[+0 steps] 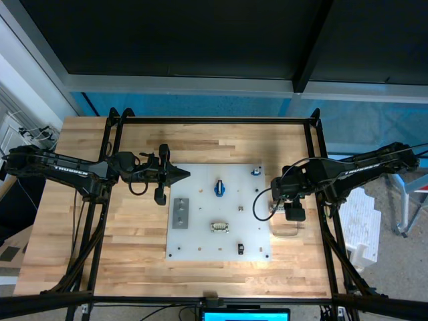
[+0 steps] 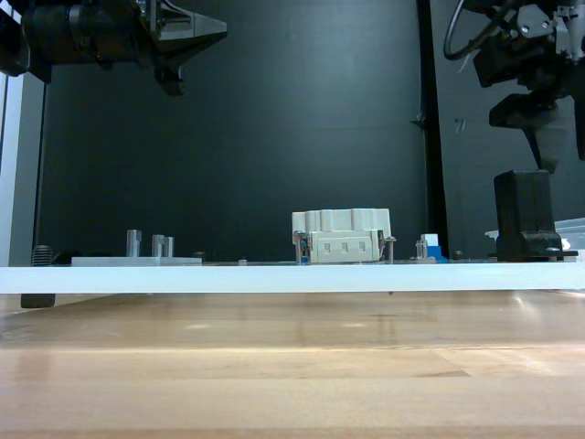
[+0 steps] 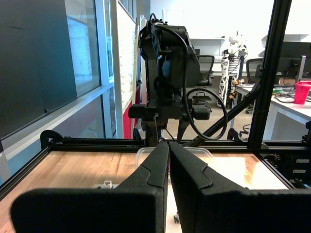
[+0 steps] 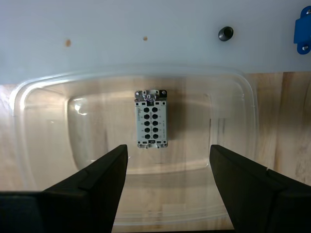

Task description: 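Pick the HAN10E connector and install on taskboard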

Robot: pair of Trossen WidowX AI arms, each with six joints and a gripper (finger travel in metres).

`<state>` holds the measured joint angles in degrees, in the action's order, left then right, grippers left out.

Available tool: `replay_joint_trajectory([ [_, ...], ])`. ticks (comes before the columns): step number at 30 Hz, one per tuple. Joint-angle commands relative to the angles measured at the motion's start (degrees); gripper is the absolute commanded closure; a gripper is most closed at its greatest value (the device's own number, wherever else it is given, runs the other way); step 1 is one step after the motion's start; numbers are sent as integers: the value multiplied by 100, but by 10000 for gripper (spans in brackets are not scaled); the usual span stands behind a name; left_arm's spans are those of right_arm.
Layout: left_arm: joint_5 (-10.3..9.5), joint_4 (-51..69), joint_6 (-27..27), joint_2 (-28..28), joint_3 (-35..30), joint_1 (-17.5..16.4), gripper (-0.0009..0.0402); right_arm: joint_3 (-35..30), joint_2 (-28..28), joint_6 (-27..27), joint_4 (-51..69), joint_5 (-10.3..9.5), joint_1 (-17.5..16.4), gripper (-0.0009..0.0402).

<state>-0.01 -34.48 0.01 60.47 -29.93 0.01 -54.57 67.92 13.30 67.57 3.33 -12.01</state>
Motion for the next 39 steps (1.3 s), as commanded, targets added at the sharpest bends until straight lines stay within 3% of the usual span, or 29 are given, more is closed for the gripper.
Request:
replay_joint_trajectory([
  [1, 0, 0, 0, 2, -2, 0, 392, 79, 140, -17, -59, 15, -76, 154],
  [7, 0, 0, 0, 2, -2, 0, 392, 334, 295, -13, -448, 11, -151, 149],
  [17, 0, 0, 0, 2, -2, 0, 392, 708, 426, -28, -918, 24, -199, 101],
  [39, 0, 0, 0, 2, -2, 0, 392, 1373, 828, -33, -2057, 13, -221, 99],
])
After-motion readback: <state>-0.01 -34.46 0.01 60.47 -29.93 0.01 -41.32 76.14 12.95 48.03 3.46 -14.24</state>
